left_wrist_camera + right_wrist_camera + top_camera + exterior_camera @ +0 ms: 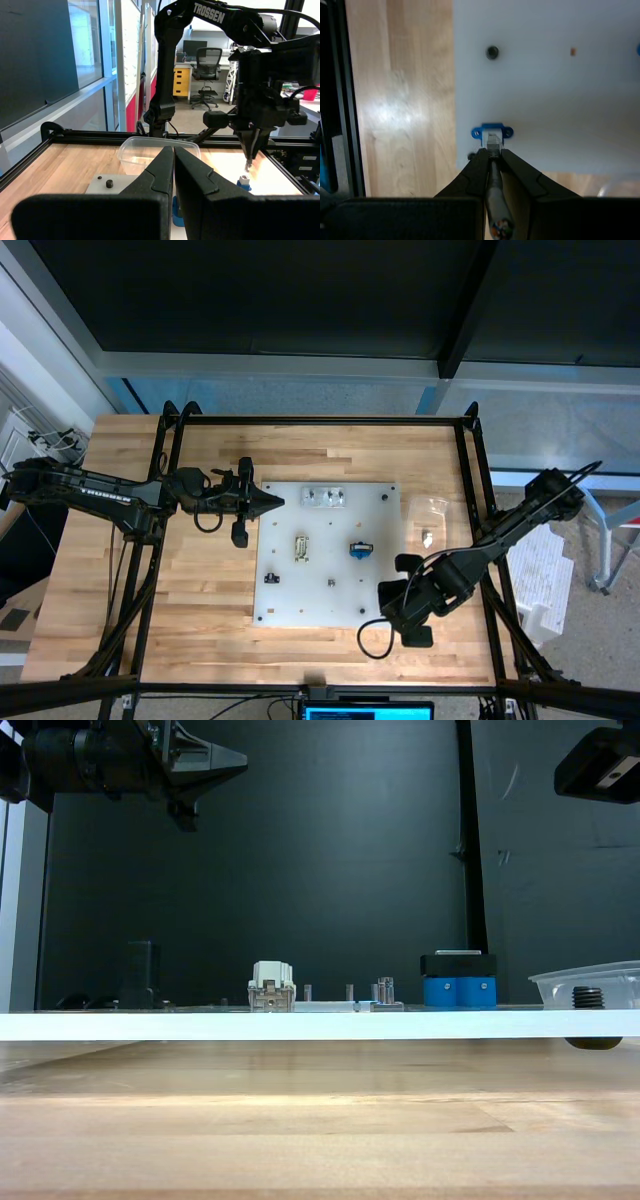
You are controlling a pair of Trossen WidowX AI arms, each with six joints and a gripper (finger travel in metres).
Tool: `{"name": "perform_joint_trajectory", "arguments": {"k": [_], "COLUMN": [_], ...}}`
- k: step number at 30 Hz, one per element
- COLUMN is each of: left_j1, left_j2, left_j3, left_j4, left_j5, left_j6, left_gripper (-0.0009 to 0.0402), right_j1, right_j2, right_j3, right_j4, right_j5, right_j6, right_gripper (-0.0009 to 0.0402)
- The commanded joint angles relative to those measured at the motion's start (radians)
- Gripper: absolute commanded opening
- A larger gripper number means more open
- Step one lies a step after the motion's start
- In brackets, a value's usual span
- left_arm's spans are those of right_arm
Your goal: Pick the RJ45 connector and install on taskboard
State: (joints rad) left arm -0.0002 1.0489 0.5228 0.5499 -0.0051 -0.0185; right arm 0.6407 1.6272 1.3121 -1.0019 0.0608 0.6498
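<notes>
The taskboard [320, 580] is a white square plate in the middle of the table. My right gripper [395, 600] hangs over its near right corner, pointing down and shut on the RJ45 connector [493, 140] by its short grey cable stub. The whitish plug's tip meets a small blue socket [479, 132] by the board's edge. I cannot tell whether it is seated. The left wrist view shows the connector [244, 179] right above that socket [243, 186]. My left gripper [272, 502] hovers shut and empty above the board's far left edge.
A clear plastic tray [432, 508] lies on the wood right of the board, with a small whitish piece [427, 537] beside it. On the board stand another blue fitting [360, 550], a whitish connector block [300, 548] and silver fittings [325, 497]. A black frame [470, 490] rims the table.
</notes>
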Motion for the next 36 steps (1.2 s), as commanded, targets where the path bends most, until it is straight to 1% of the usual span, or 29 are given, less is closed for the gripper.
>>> {"name": "perform_joint_trajectory", "arguments": {"k": [1,12,36], "left_j1": [0.0,0.0,0.0], "left_j2": [0.0,0.0,0.0], "left_j3": [0.0,0.0,0.0], "left_j4": [0.0,0.0,0.0], "left_j5": [0.0,0.0,0.0], "left_j6": [0.0,0.0,0.0], "left_gripper": [0.0,0.0,0.0], "right_j1": [0.001,0.003,0.01], "right_j2": [0.013,0.018,0.018], "right_j3": [-0.003,-0.032,-0.055], "right_j4": [0.005,0.019,0.046], "right_j5": [0.0,0.002,0.009], "right_j6": [-0.002,0.019,0.032], "right_gripper": [0.0,0.0,0.0]}}
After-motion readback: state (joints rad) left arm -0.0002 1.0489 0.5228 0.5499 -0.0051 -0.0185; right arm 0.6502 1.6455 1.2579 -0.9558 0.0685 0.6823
